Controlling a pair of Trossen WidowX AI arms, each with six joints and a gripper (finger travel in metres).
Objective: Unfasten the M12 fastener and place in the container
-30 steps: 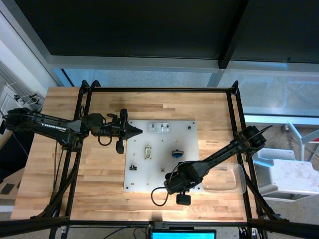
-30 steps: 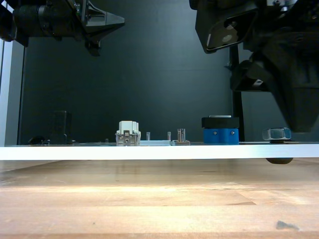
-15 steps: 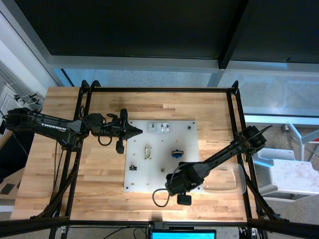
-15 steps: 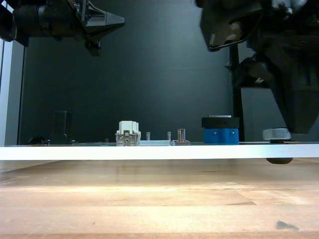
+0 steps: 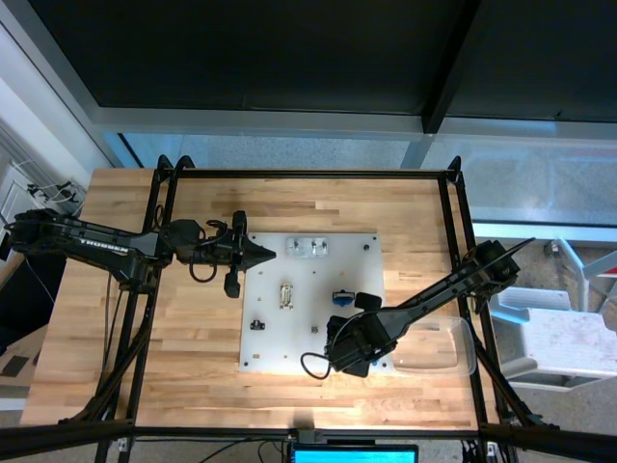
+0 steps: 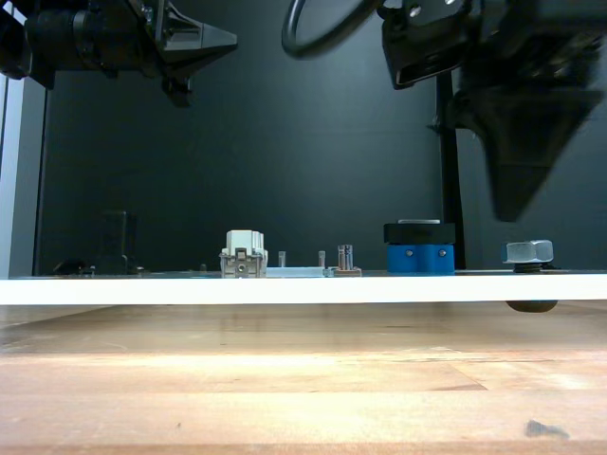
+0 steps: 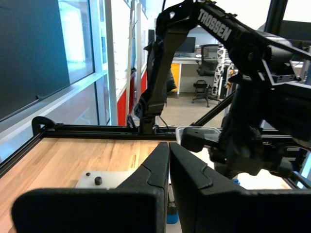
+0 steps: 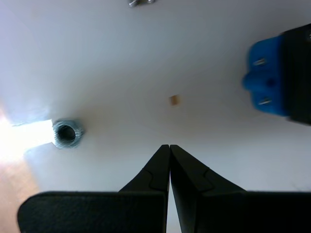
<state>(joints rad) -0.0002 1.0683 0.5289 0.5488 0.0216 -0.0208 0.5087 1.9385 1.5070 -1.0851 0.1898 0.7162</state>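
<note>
Silver nut (image 6: 528,251) still on stud (image 6: 527,269); right hand (image 8: 169,148) lifted off, clenched empty, so regrasp needed. Left hand (image 7: 169,145) clenched, parked at left.

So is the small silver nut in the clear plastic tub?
Out. The small silver nut sits on the white board, near the shut right end effector; left end effector hangs over its left edge.

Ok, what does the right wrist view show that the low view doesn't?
Only the wrist view: the M12 nut from above, its bore visible, and the right hand shut on nothing. Only the low view: the left hand parked high at left, the white connector, and the right hand hanging higher than the nut. Both: the nut, blue connector, white board.
</note>
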